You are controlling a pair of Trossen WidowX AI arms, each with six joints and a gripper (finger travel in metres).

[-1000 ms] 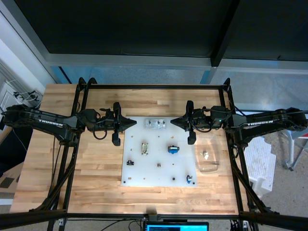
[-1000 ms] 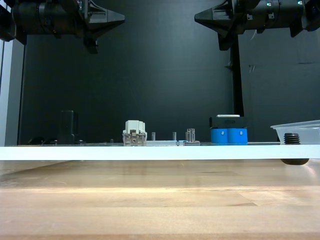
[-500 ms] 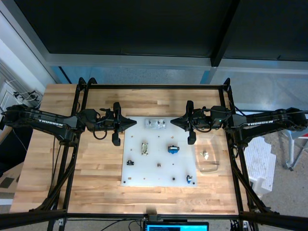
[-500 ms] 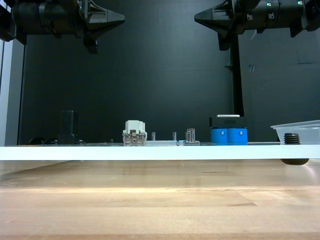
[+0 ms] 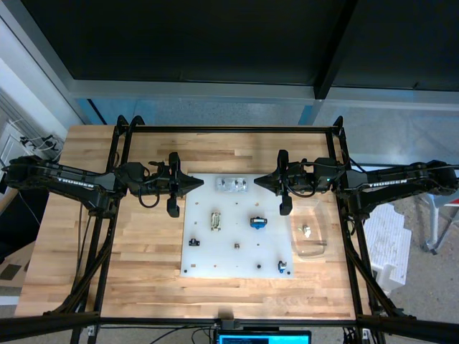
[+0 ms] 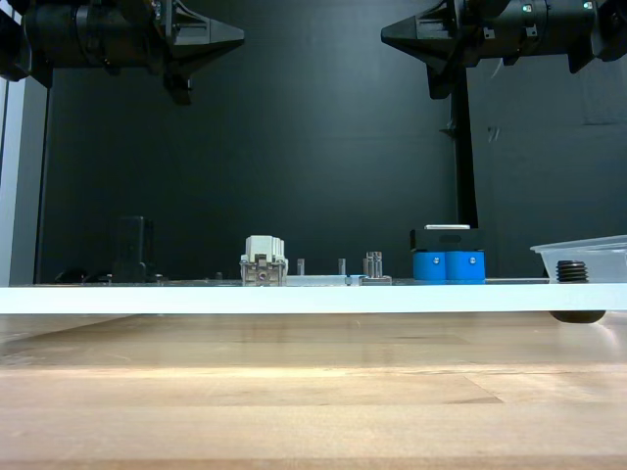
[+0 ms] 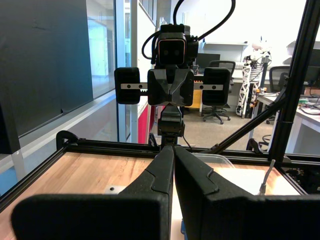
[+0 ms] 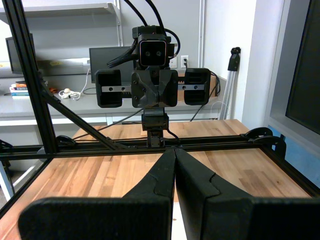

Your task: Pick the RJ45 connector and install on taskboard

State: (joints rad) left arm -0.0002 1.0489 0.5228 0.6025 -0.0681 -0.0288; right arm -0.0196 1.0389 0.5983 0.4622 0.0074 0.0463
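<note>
Left gripper (image 5: 199, 184) of mine hangs above the far left edge of the white board (image 5: 222, 258), pointing right. My right gripper (image 5: 257, 180) hangs above the board's far right part, pointing left, so the two face each other, well apart. From this high view the clear tray (image 5: 319, 247) lies on the wooden table (image 5: 129, 272) just right of the board, with a pale block (image 5: 306, 231) inside. I see no cable running off that block. The small blue jack (image 5: 282, 268) sits at the board's near right corner, but I cannot tell whether the connector is in it.

From the low view, my left gripper (image 6: 238, 36) and right gripper (image 6: 386, 36) are both far above the board (image 6: 294, 299), touching nothing. A blue part (image 6: 448, 265) stands on the board, and the tray (image 6: 588, 251) shows at the right. The connector's place cannot be told from this level.

Along my left gripper (image 7: 173, 148), the jaws are pressed together with nothing between them.

Along my right gripper (image 8: 175, 149), the jaws are likewise closed on nothing.
</note>
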